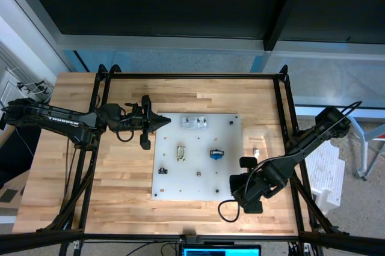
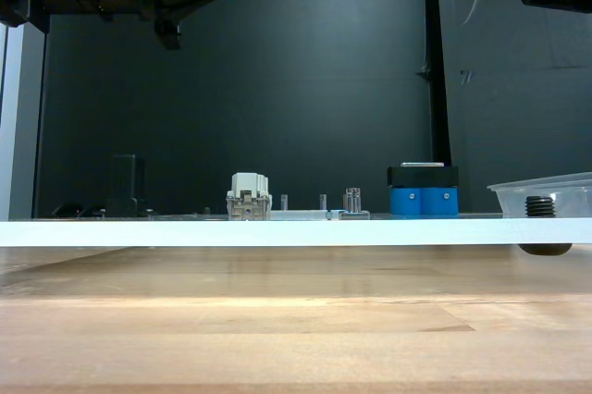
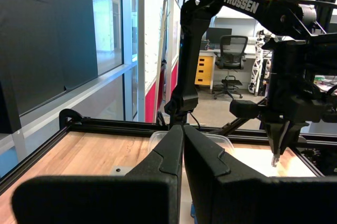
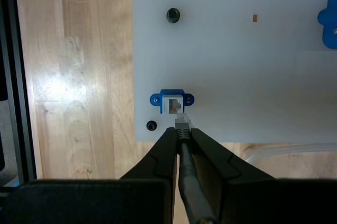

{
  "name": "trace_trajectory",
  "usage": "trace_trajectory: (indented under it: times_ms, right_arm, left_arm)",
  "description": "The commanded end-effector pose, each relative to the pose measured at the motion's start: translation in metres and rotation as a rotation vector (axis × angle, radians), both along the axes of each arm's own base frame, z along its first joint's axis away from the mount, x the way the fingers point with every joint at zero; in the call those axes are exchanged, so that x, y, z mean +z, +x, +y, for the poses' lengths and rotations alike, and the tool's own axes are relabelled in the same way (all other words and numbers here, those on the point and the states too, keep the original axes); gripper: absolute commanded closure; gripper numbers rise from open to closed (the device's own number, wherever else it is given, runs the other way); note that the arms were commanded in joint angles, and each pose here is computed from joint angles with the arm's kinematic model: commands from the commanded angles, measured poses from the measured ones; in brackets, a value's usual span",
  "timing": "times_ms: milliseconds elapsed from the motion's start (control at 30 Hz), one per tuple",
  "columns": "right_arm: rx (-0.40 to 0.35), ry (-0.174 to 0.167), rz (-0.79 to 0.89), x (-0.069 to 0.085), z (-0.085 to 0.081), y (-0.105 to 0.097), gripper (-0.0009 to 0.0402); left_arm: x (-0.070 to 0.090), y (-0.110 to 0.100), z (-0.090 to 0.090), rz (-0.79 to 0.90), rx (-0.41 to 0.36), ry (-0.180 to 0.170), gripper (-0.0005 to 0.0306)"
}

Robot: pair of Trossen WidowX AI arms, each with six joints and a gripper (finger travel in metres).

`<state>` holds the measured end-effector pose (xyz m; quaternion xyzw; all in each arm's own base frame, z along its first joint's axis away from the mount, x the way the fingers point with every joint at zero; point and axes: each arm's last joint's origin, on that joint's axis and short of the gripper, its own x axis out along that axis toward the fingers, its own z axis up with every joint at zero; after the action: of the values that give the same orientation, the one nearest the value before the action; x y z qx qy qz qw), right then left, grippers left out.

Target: Pick the RJ45 connector and install on taskboard

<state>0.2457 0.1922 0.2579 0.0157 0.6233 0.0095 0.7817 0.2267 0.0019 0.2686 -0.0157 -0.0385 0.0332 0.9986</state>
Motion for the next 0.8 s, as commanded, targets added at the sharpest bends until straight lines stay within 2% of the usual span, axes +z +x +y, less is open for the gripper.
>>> trace_trajectory:
  times_ms: [33, 800]
  right_arm:
    - [-0.004, -0.004, 0.005, -0.0035, 0.0012, 0.0024, 0.0393]
    - [-0.006, 0.002, 0.009, -0.0115, 0.0032, 0.0072, 0.0393]
  left_arm:
    - [0.0, 0.0, 0.0, 0.0, 0.0, 0.0, 0.03]
    - [0.0, 0.0, 0.0, 0.0, 0.0, 0.0, 0.03]
